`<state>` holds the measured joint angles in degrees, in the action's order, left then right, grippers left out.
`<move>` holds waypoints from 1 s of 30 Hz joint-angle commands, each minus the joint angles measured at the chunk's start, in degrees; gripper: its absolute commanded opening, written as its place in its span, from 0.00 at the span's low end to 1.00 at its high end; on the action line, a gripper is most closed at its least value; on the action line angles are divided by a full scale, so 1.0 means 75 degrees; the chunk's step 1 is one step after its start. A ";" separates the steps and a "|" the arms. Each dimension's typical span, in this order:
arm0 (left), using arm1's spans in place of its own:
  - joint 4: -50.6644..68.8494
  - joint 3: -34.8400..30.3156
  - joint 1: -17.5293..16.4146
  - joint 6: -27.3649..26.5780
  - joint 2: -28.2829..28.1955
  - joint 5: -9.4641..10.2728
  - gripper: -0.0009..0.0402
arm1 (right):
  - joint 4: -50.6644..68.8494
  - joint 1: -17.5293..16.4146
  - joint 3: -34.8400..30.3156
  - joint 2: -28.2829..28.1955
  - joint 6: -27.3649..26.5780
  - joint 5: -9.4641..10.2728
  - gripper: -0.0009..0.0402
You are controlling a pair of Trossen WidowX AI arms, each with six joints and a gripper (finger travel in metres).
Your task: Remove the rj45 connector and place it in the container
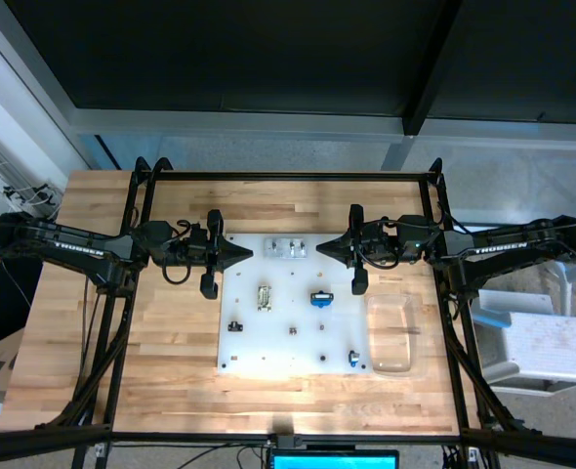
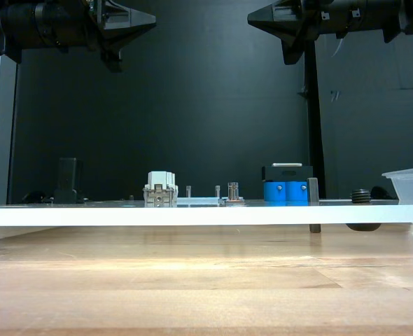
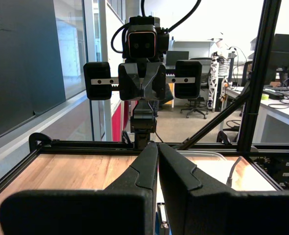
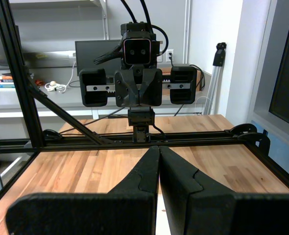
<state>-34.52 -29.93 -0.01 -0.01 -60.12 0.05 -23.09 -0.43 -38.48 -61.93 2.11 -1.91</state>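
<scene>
The rj45 connector, a tiny blue and dark plug, sits near the front right corner of the white board. The container, a clear shallow tray, lies on the table just right of the board; its rim also shows in the low view. My left gripper hovers shut over the board's back left edge, high above it. My right gripper hovers shut over the board's back right part, equally high. The two point at each other, with nothing held. Each wrist view shows closed fingertips.
A bright-blue block connector and a silvery metal connector stand mid-board. A clear part sits at the board's back edge between the grippers. A black frame borders the wooden table.
</scene>
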 commanded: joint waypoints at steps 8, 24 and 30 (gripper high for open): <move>0.0000 -0.0003 0.0000 0.0000 0.0000 -0.0003 0.02 | -0.0006 0.0003 0.0000 0.0000 0.0003 -0.0003 0.02; 0.0000 -0.0003 0.0003 0.0000 0.0000 -0.0003 0.02 | -0.0026 0.0003 0.0000 0.0000 0.0003 -0.0003 0.02; 0.0000 -0.0003 0.0000 0.0000 0.0003 -0.0003 0.02 | 0.0268 0.0000 -0.0020 0.0032 0.0085 0.0219 0.02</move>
<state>-34.50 -29.93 0.01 -0.03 -60.12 0.05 -22.31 -0.40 -38.48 -61.84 2.33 -0.56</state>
